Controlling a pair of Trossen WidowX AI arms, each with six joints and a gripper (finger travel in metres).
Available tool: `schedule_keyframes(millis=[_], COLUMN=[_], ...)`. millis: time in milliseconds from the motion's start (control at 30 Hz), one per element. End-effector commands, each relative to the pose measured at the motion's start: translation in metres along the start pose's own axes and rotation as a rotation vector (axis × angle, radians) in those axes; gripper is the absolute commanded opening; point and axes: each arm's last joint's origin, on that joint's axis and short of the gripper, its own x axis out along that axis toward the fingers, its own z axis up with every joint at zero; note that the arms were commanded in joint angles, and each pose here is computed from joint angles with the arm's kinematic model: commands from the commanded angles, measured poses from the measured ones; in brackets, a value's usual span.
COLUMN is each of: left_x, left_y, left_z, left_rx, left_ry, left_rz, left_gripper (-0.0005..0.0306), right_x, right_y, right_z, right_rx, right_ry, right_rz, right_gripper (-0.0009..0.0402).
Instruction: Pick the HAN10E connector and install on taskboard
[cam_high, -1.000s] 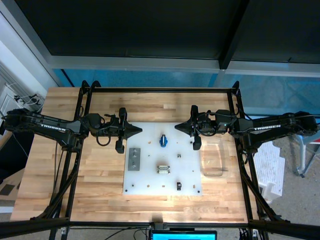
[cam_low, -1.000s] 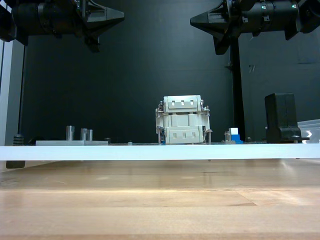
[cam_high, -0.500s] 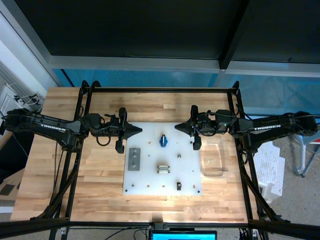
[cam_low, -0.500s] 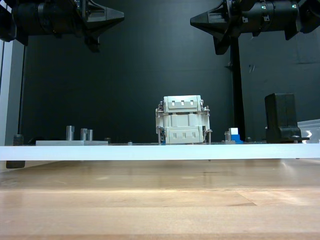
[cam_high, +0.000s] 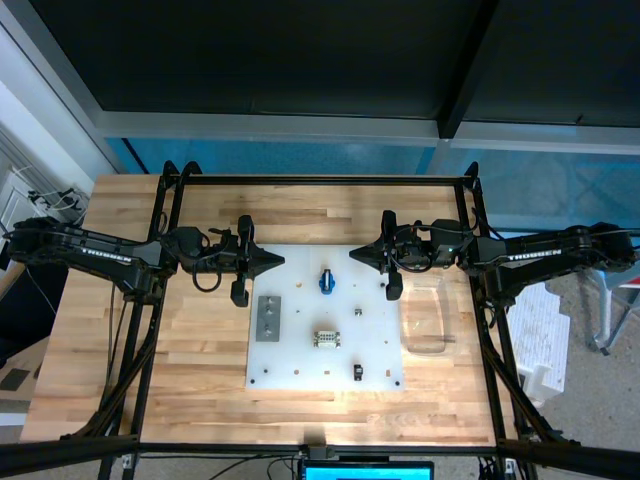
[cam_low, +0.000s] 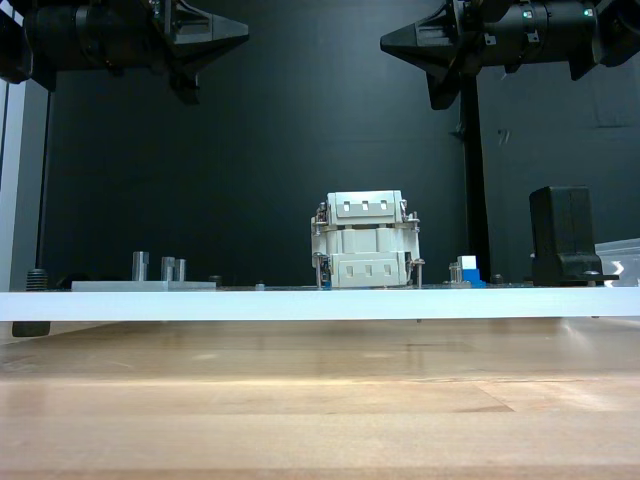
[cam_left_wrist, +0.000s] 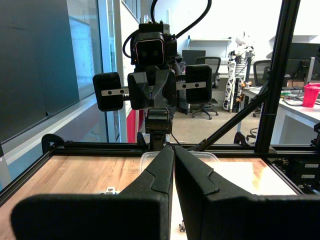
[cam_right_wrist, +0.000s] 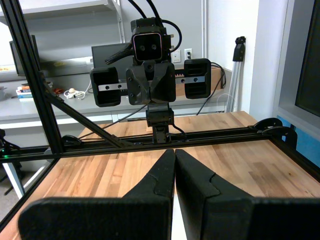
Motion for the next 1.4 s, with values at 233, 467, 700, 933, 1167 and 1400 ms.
schedule_keyframes(millis=[233,467,700,933,1167,1400], left_x=[0.0000,0.0000,0.0000,0.0000,0.0000,0.0000], left_y=[0.0000,0.0000,0.0000,0.0000,0.0001,0.0000], left_z=[0.0001,0.0002,0.0002,0.0001,0.0002,0.0001], left_rx=[0.000,0.000,0.000,0.000,0.000,0.000], left_ry=[0.000,-0.001,-0.001,0.000,-0.001,0.000], left_rz=[0.000,0.000,0.000,0.000,0.000,0.000], left_gripper=[0.0001,0.0001,0.0001,0.0001,0.0001,0.0001], right_x=[0.0000,0.0000,0.0000,0.0000,0.0000,0.0000], right_y=[-0.0002,-0.0001,-0.0002,-0.0001,-0.0001,-0.0002], right_z=[-0.0018,-0.0018,-0.0018,-0.0018,-0.0018,-0.0018], right_rx=[0.001,0.001,0.001,0.001,0.001,0.001], right_ry=[0.019,0.019,0.019,0.019,0.019,0.019], right_rz=[-0.002,-0.002,-0.002,-0.002,-0.002,-0.002], right_gripper=[0.0000,0.0000,0.0000,0.0000,0.0000,0.0000])
